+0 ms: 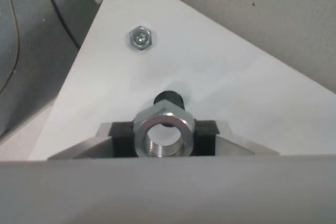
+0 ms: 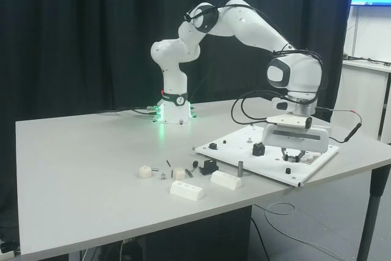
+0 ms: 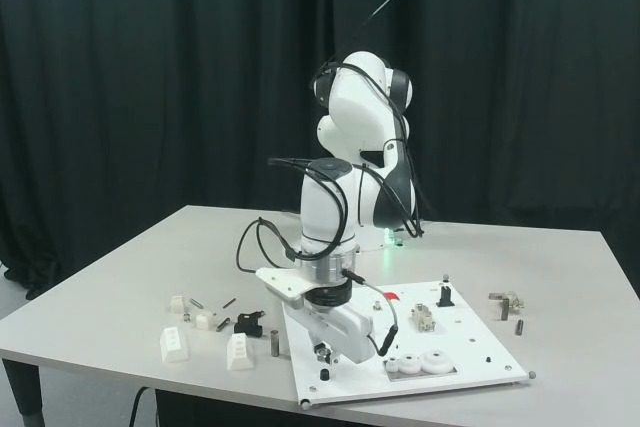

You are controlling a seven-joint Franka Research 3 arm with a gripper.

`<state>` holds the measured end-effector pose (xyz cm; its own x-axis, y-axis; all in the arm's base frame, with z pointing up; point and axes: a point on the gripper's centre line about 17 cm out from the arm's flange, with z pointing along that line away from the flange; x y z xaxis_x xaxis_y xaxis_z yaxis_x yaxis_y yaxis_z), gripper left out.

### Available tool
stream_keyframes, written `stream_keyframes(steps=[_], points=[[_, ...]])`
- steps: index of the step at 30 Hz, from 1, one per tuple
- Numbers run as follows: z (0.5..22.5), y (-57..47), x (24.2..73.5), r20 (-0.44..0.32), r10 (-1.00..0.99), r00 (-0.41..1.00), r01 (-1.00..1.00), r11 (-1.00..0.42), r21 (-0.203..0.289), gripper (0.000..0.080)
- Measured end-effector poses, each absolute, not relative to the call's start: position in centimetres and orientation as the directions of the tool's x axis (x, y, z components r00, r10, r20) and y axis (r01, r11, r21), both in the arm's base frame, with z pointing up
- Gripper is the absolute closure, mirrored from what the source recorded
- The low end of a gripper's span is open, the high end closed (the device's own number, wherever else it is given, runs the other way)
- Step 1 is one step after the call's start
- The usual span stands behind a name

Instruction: Place bolt 4.

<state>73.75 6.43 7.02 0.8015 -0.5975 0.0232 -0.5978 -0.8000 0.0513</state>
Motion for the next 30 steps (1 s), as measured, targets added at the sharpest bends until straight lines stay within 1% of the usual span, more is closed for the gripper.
stream_keyframes(steps=[30], points=[[7.78, 6.37, 74.43, 0.036, -0.577, 0.816, -0.578, -0.815, 0.043, 0.0573]])
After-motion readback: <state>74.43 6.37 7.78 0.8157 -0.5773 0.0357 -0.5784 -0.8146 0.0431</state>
